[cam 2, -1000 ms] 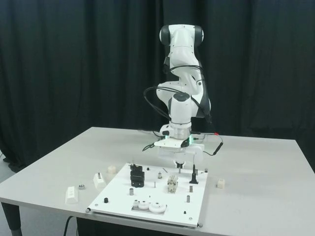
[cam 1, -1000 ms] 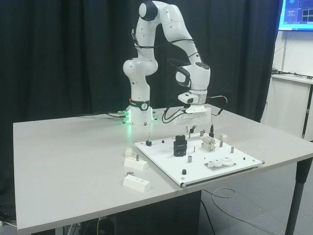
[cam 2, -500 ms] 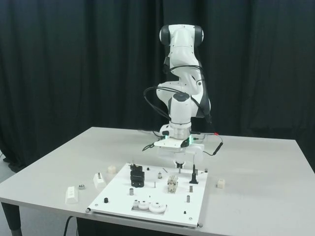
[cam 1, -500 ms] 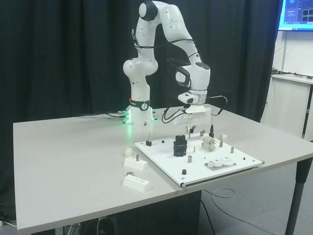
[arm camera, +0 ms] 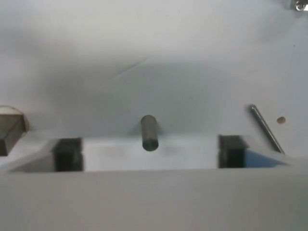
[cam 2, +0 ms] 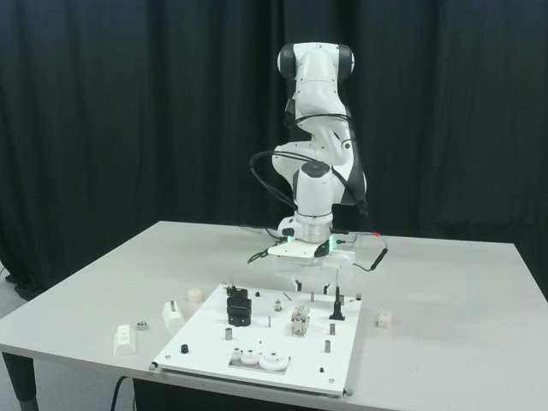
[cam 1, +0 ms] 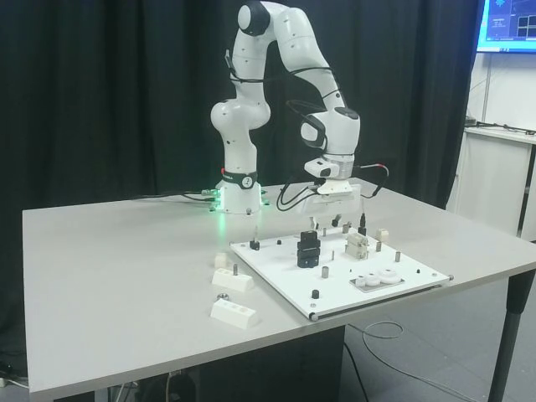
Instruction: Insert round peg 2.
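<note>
Round peg 2 (arm camera: 149, 132) is a short grey cylinder standing upright on the white board (arm camera: 159, 57). My gripper (arm camera: 149, 156) is open around it, with a black pad (arm camera: 67, 154) well clear on each side, and neither pad touches the peg. In the room views the gripper (cam 1: 329, 219) hangs just above the far part of the white board (cam 1: 276, 260), fingers apart. The second room view shows the gripper (cam 2: 313, 289) over the board's back edge.
On the board stand a black block (cam 1: 307, 249), a white fixture (cam 1: 358, 244), white gears (cam 1: 377, 280) and several small pegs. Two white blocks (cam 1: 232, 279) (cam 1: 234, 313) lie on the grey table beside the board. A thin pin (arm camera: 265, 127) lies near the peg.
The fingers have spread apart and the gripper has risen slightly; the peg now stands free between them.
</note>
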